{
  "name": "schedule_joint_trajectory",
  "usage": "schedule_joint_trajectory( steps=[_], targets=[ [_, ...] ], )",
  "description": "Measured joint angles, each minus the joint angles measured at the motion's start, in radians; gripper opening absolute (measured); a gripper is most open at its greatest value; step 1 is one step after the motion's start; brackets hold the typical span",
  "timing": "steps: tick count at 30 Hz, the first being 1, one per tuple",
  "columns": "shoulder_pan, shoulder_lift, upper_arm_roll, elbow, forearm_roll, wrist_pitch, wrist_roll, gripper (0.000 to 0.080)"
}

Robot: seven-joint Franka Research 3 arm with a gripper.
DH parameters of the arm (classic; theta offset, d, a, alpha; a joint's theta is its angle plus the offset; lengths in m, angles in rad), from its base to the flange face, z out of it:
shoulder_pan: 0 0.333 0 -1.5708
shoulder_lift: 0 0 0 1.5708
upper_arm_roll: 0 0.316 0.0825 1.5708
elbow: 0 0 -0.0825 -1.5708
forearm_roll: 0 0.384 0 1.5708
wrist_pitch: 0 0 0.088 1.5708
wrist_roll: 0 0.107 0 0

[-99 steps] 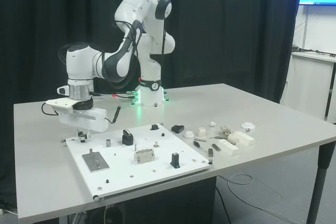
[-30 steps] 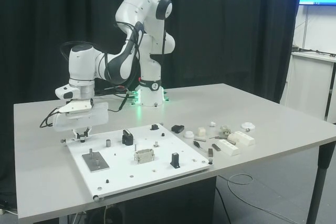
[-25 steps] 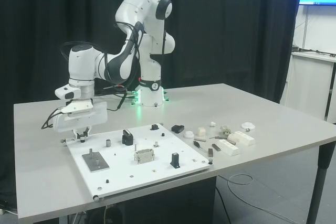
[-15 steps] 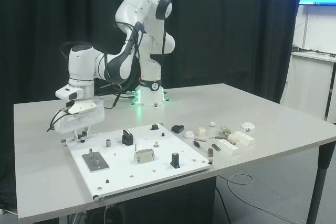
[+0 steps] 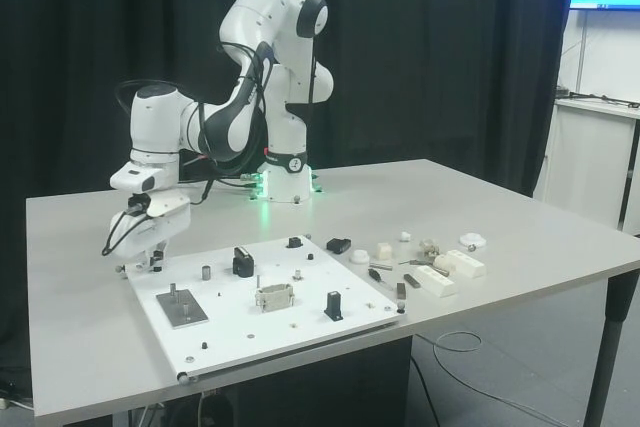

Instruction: Remove bolt 4.

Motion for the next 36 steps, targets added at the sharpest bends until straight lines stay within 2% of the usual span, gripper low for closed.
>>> schedule_joint_trajectory(
  steps=[15,27,32,36],
  targets=[
    [0.0,0.001,0.001,0.0,0.0,0.008,-0.191,0.0225],
    [0.001,0.002,0.001,0.0,0.0,0.015,-0.298,0.0225],
    [0.001,0.002,0.001,0.0,0.0,0.02,-0.396,0.0225],
    [0.001,0.003,0.002,0.0,0.001,0.022,-0.43,0.0225]
  ],
)
